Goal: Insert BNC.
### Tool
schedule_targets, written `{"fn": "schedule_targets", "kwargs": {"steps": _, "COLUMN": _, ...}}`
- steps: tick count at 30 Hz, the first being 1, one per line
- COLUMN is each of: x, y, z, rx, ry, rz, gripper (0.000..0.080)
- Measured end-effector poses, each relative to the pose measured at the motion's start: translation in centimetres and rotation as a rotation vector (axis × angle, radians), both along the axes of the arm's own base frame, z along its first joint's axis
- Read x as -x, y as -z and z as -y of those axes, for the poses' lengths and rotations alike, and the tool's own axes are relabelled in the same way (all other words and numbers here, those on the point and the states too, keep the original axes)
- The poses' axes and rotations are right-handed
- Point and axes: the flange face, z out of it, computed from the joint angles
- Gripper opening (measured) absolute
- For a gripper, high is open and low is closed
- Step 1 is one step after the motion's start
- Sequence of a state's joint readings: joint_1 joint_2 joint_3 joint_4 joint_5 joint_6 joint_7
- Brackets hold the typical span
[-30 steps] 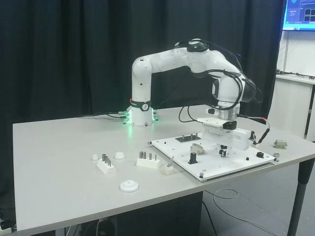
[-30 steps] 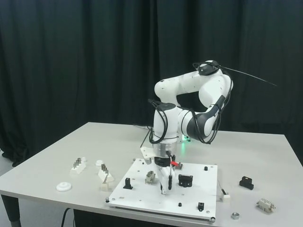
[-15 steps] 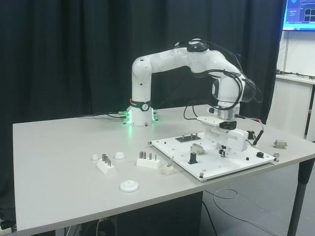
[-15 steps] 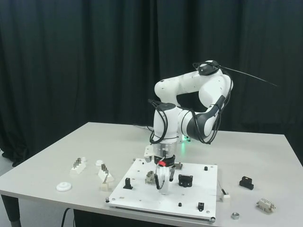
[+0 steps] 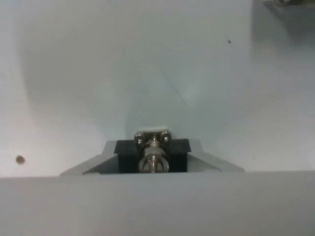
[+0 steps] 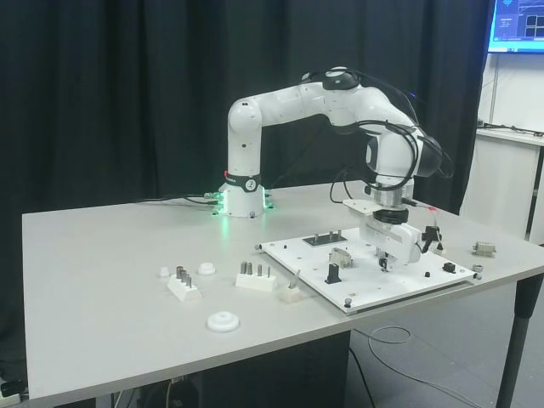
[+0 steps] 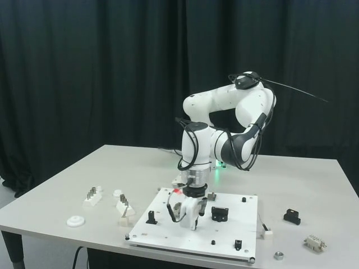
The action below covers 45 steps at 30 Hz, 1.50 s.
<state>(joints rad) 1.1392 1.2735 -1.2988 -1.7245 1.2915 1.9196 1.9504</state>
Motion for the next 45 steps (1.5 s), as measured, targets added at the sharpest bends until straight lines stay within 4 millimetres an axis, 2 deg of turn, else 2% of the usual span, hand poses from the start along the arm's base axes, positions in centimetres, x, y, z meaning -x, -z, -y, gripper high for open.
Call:
{"fn": "schedule_targets", "kwargs": {"steps": 19, "x": 0.0, "y": -0.01, "z": 0.04, "rx": -0.008, "ry": 0.231, "rz": 0.008, "gripper": 0.0121}}
{"fn": "schedule_targets", "kwargs": {"steps": 45, "x": 0.08, "y": 0.08, "z": 0.18, "rx": -0.006, "ry": 0.292, "rz": 0.007, "gripper": 0.0121}}
